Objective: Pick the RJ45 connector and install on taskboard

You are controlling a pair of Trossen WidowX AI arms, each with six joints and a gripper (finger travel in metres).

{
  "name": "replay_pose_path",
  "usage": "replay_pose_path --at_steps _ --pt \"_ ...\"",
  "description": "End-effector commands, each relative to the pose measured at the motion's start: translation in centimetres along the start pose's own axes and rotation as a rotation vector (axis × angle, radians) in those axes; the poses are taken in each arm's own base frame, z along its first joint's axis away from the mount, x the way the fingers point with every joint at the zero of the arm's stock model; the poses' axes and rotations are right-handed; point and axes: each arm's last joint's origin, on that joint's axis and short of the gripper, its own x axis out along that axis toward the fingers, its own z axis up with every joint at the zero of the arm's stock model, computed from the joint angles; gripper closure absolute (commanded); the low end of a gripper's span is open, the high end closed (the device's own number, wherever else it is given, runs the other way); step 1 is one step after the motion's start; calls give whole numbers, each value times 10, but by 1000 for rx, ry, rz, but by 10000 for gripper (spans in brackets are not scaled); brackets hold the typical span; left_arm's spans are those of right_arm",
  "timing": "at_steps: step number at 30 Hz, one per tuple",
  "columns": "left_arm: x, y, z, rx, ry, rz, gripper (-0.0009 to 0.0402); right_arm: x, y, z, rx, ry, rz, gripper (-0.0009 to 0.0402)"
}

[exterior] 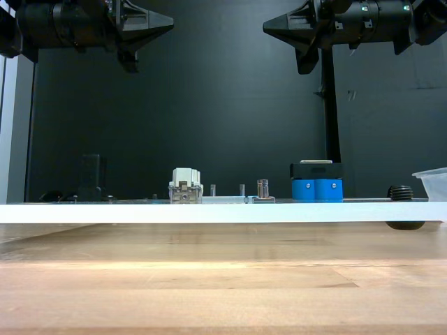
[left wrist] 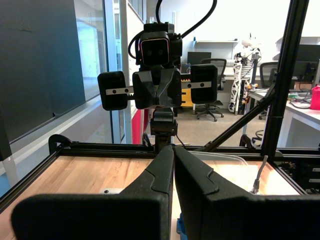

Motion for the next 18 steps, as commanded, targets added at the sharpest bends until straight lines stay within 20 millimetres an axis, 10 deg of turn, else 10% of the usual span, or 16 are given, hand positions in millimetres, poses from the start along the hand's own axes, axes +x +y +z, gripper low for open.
replay_pose_path --at_steps 1,18 --pt "0 0 0 0 0 0 393 0 0 0 0 -1 0 393" --pt "0 0 0 0 0 0 393 0 0 0 1 0 0 393"
